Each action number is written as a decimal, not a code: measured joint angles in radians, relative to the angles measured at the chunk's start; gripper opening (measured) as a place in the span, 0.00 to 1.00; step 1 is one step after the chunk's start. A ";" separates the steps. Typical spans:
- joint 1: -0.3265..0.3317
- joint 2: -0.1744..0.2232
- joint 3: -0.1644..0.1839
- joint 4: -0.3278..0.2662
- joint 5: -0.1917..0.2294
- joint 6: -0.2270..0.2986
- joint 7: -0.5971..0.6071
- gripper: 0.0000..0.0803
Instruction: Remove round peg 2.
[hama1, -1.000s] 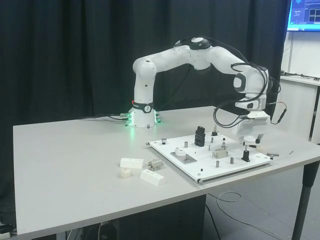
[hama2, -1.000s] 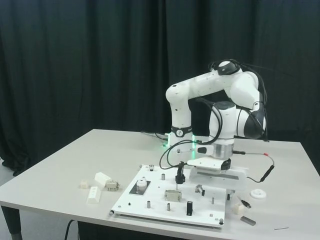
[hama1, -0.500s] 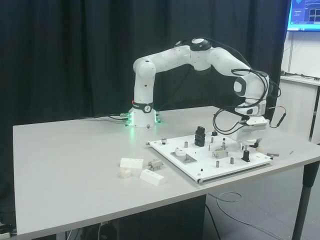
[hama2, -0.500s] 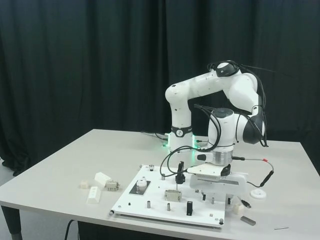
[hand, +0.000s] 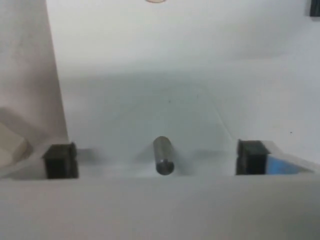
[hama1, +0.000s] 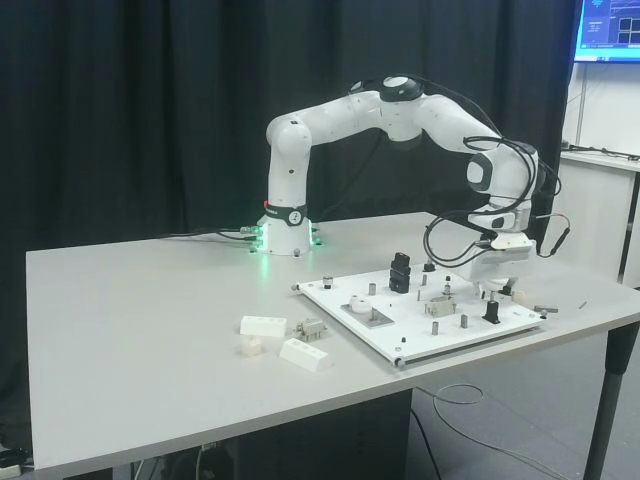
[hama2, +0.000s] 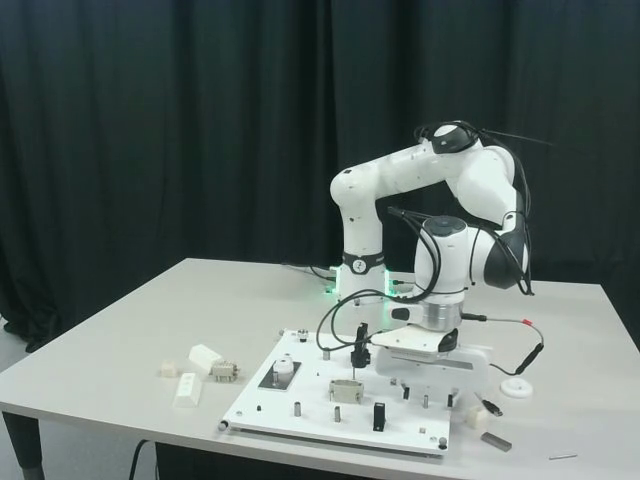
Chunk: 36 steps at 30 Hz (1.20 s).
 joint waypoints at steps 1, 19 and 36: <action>-0.001 0.000 0.000 0.000 0.000 0.000 -0.001 0.86; -0.014 0.000 0.001 0.005 0.004 -0.017 -0.011 0.23; -0.016 -0.003 -0.010 0.014 0.003 -0.035 -0.015 0.08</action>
